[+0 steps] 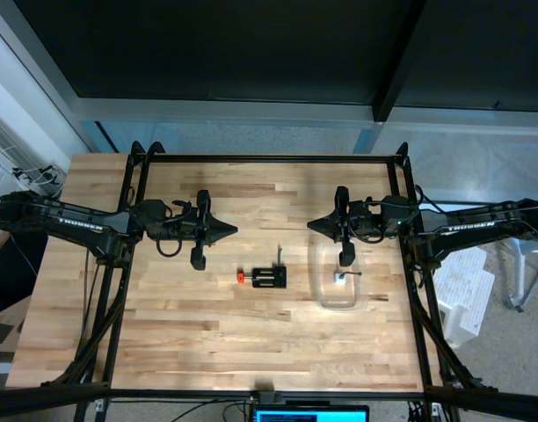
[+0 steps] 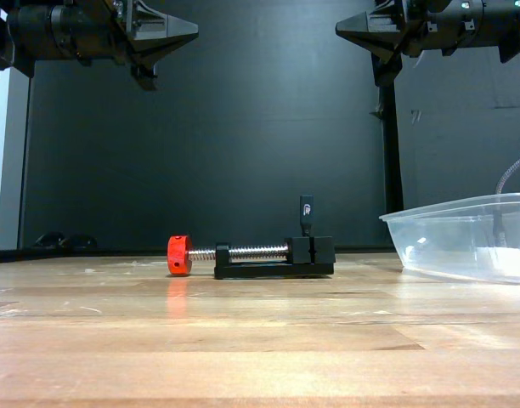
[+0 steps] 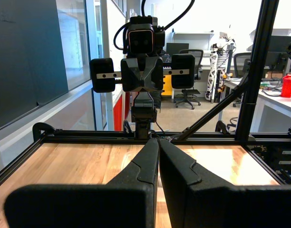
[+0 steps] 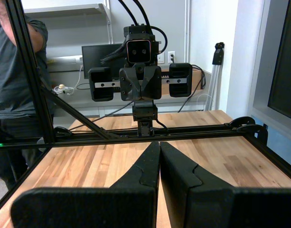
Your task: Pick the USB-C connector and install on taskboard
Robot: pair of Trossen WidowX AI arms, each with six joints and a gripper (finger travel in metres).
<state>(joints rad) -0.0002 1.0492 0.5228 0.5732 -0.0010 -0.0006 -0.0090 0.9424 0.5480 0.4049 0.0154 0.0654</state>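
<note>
While both arms hang level above the counter (image 1: 207, 343), I see the left hand (image 1: 235, 230) and the right hand (image 1: 309, 226) pointing tip to tip, well apart. Each is pressed together with nothing pinched. In the left wrist view the left hand's fingers (image 3: 148, 161) meet along one seam, and the right wrist view shows the right hand's fingers (image 4: 146, 164) doing the same.

The taskboard (image 1: 269, 278) sits on the counter below the gap between the two hands, toward the near edge and touched by neither. Its orange knob (image 1: 241, 277) faces the left hand's side, and a dark pin (image 2: 306, 212) stands upright at the end nearer the right hand.

The connector (image 1: 352, 274) lies in the clear tray (image 1: 341, 307), below the right hand and back toward its arm. It is just beside a small white piece (image 1: 339, 278). The tray stands near the taskboard but apart from it.
</note>
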